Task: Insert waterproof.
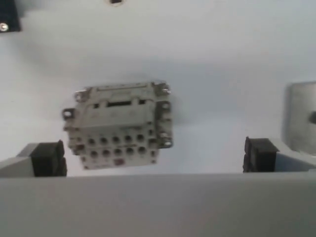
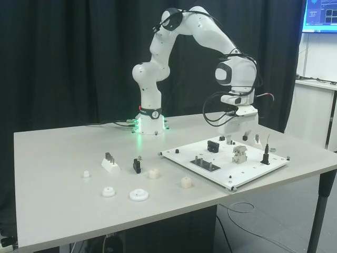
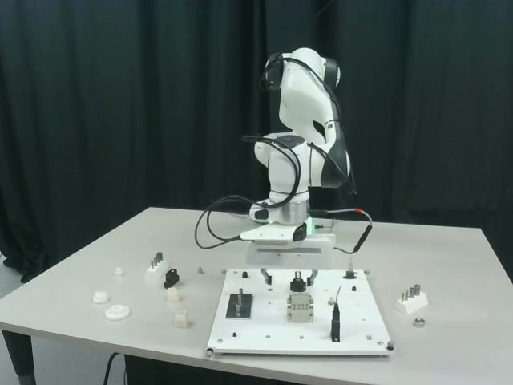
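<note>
The waterproof connector (image 1: 117, 126), a grey-white block with rows of round pin holes and corner screws, stands on the white board (image 1: 207, 59). In the room views the connector (image 2: 240, 154) (image 3: 300, 307) sits near the board's middle. My gripper (image 1: 153, 156) hangs above it, open, with the black fingertips (image 1: 48, 159) far apart on either side and nothing held between them. From the first room view, the gripper (image 2: 245, 133) is a short way above the board (image 2: 210, 169).
On the board (image 3: 264, 330) are a black upright plug (image 3: 336, 327), a dark plate with pegs (image 3: 240, 305) and a small black block (image 2: 212, 146). White gears (image 2: 139, 195) and small fixtures (image 2: 109, 163) lie left of the board. A white pin holder (image 3: 411, 299) is on its right.
</note>
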You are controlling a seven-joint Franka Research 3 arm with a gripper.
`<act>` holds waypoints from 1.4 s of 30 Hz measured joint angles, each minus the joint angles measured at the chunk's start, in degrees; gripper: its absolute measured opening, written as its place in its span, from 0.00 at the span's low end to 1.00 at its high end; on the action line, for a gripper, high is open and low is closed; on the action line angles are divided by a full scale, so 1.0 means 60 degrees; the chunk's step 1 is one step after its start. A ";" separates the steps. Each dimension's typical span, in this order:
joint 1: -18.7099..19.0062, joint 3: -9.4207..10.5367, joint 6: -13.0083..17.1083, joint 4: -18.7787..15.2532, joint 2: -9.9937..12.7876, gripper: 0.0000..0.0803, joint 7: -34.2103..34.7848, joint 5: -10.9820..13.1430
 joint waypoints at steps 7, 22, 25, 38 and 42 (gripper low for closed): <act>-0.0048 -0.0045 -0.0032 -0.0017 0.0011 1.00 -0.0055 -0.0111; -0.0070 -0.0044 0.0147 -0.0226 0.0100 1.00 -0.0106 -0.0240; -0.0070 -0.0044 0.0208 -0.0229 0.0143 1.00 -0.0106 -0.0240; -0.0085 -0.0044 0.0546 -0.0346 0.0240 1.00 -0.0105 -0.0240; -0.0085 -0.0044 0.0571 -0.0351 0.0240 1.00 -0.0105 -0.0239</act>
